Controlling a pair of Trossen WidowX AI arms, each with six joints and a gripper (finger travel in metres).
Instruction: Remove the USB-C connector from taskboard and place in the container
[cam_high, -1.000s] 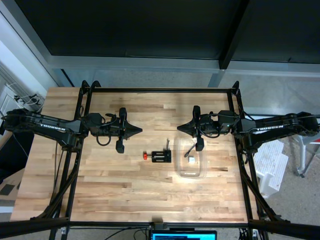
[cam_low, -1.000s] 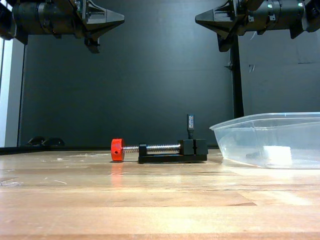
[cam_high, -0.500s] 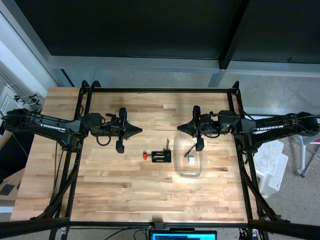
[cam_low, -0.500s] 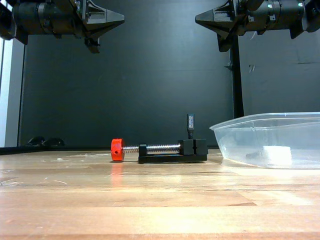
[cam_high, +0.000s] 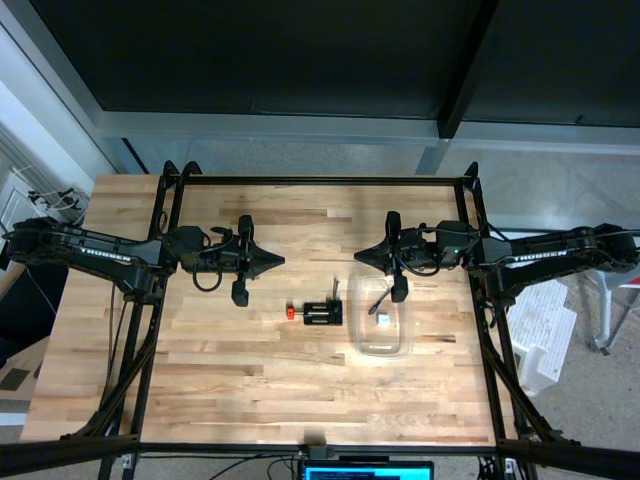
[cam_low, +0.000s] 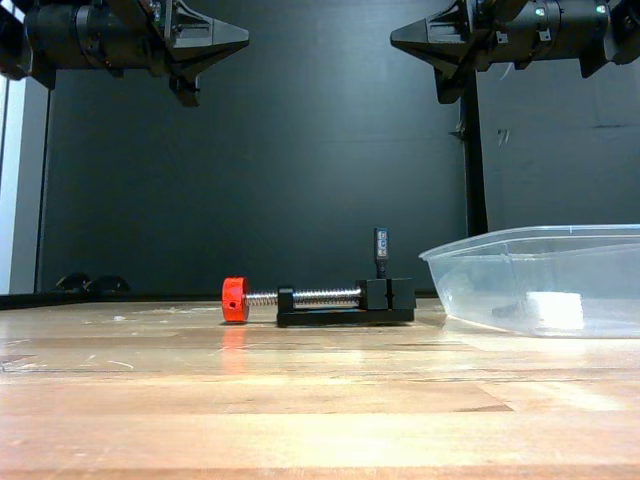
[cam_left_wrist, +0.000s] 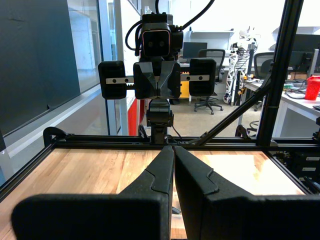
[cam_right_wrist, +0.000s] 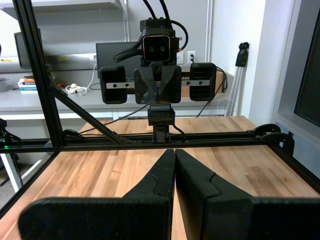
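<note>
The taskboard (cam_high: 320, 313) (cam_low: 345, 300) is a small black block with a red-orange knob (cam_low: 234, 300), lying mid-table. A short dark upright piece (cam_low: 380, 250) stands on its right end. Just to its right sits the clear container (cam_high: 381, 352) (cam_low: 470, 275). Inside it lies a thin dark piece that looks like the USB-C connector (cam_high: 378, 299) (cam_low: 505, 311), apart from the taskboard. My left gripper (cam_high: 280, 261) (cam_low: 243, 38) (cam_left_wrist: 173, 148) hangs high over the table's left half, shut and holding nothing. My right gripper (cam_high: 358, 255) (cam_low: 395, 40) (cam_right_wrist: 174, 150) mirrors it on the right, shut and holding nothing.
A small white square piece (cam_high: 383, 320) (cam_low: 553, 310) lies in the container beside the dark piece. A black frame rail (cam_high: 320, 181) runs around the wooden table. A screen (cam_high: 365, 470) sits at the near edge.
</note>
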